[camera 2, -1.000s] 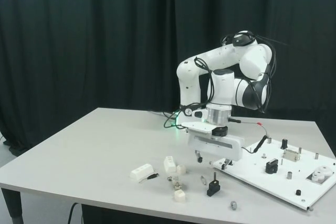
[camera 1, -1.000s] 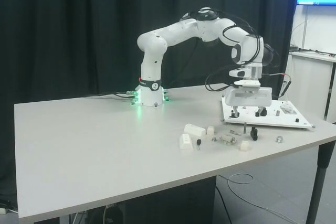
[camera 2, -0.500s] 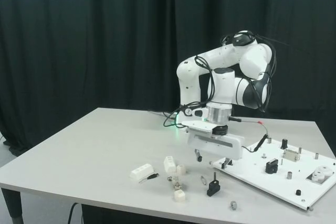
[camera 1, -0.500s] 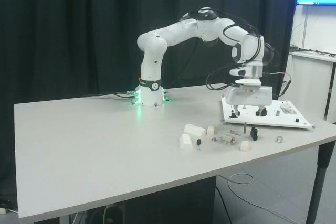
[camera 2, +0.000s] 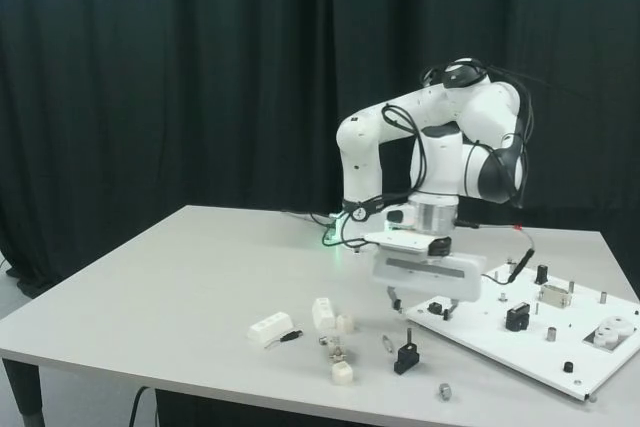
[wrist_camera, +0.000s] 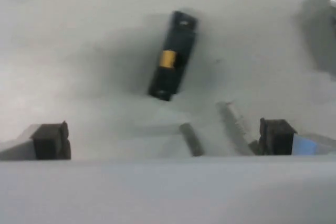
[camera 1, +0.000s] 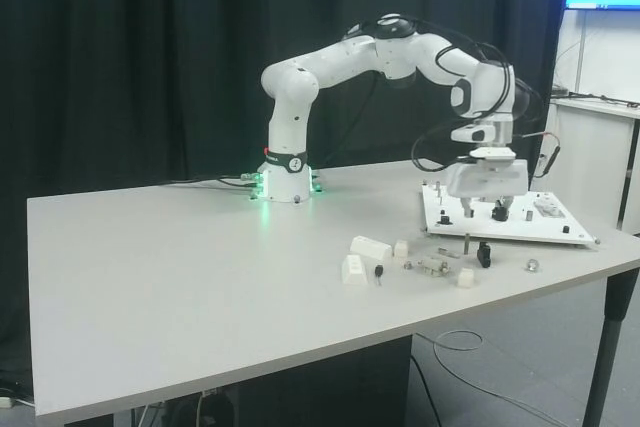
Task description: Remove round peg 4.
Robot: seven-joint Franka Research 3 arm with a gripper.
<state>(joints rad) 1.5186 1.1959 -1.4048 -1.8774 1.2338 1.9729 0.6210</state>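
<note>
Pegs (camera 2: 550,333) upright on white board (camera 2: 530,349); target not distinguishable. Gripper (camera 2: 420,304) above board's near end, fingers wide apart, holding nothing.

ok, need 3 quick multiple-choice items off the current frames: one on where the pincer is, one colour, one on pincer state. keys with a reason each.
1. Where is the pincer?
A. Above the near end of the white board
B. Beside the arm's base
C. Resting on the loose white blocks

2. What colour is the light at the arm's base?
A. White
B. Green
C. Black

3. What state is the pincer in?
A. Shut on a peg
B. Shut on a white block
C. Open, holding nothing

Answers:
1. A: both room views show it hanging over the board's end nearest the loose parts.
2. B: a green glow shows at the base in the first room view.
3. C: the wrist view shows the fingertips wide apart with nothing held between them.
</note>
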